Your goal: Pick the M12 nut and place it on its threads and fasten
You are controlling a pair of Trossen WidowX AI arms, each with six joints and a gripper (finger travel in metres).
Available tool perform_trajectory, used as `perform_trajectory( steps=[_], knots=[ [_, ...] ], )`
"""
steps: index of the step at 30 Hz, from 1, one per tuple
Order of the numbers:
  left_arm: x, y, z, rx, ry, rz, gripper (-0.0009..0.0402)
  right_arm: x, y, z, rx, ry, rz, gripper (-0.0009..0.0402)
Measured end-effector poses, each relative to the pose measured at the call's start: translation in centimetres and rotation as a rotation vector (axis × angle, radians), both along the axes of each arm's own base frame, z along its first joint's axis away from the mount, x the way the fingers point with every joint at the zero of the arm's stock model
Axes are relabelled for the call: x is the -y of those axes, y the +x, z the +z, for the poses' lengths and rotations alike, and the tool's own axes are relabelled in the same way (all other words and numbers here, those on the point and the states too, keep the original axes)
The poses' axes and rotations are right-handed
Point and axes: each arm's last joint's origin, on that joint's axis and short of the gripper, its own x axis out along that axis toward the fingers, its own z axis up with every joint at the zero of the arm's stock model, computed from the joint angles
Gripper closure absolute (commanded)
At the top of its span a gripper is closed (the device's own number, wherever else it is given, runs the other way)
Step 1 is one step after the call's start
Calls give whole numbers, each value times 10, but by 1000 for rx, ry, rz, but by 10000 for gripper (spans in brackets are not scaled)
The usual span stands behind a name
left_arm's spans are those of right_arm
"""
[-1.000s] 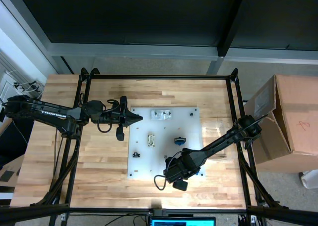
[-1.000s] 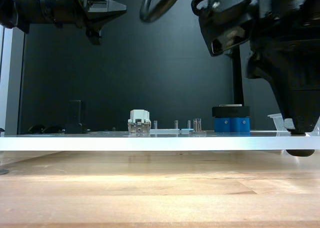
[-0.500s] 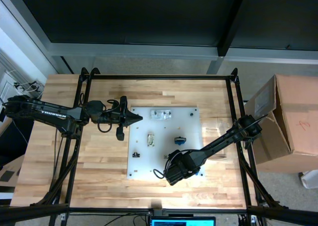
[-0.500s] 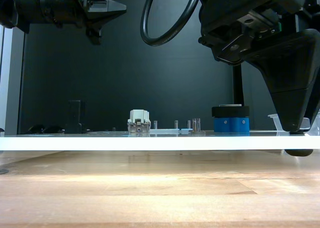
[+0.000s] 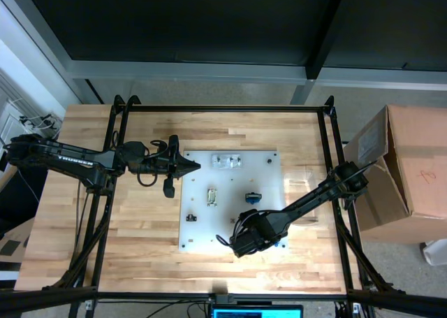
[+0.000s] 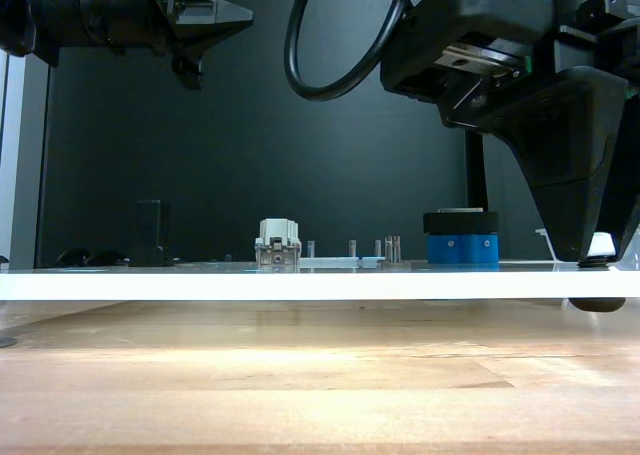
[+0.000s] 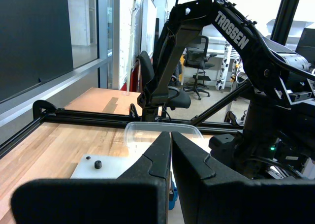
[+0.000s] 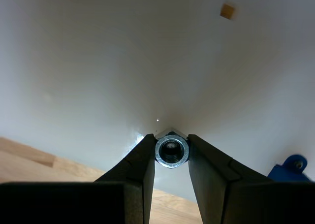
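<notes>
The small silver nut [image 8: 172, 151] sits upright between the fingers of my right gripper [image 8: 171, 139], which is shut on it. It is held low over the white board [image 5: 202, 227] at the near right edge. The right gripper [image 5: 276, 242] points straight down, and its tips [image 6: 592, 259] reach the board's surface in the low view. The black stud is hidden under the nut and fingers, so I cannot tell whether the nut is on its stud. My left gripper [image 5: 193, 166] hovers shut and holding nothing above the board's far left edge, high in the low view [image 6: 243, 16].
A blue and black part [image 5: 252, 198] stands mid-board just behind the right gripper. A grey connector [image 5: 211, 197] sits mid-board, and a black post [image 5: 269, 160] stands at the far right corner. A clear tray [image 5: 305, 179] lies right of the board. A cardboard box [image 5: 398, 171] stands off the table's right side.
The right wrist has turned about its own axis, swinging its camera block and cable loop round. Its fingertips stay at the same spot on the board, shut on the nut. The left arm has not moved.
</notes>
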Motion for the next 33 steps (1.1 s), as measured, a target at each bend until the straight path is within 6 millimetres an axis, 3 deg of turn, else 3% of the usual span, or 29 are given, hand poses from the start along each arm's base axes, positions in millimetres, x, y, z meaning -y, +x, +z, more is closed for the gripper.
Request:
perform_trajectory(
  steps=[19, 33],
  knots=[
    [0, 0, 0, 0, 0, 0, 393, -2, -1, 0, -2, 36, -424, 375],
    [0, 0, 0, 0, 0, 0, 393, -3, -4, 0, 55, -59, -430, 375]
  ],
)
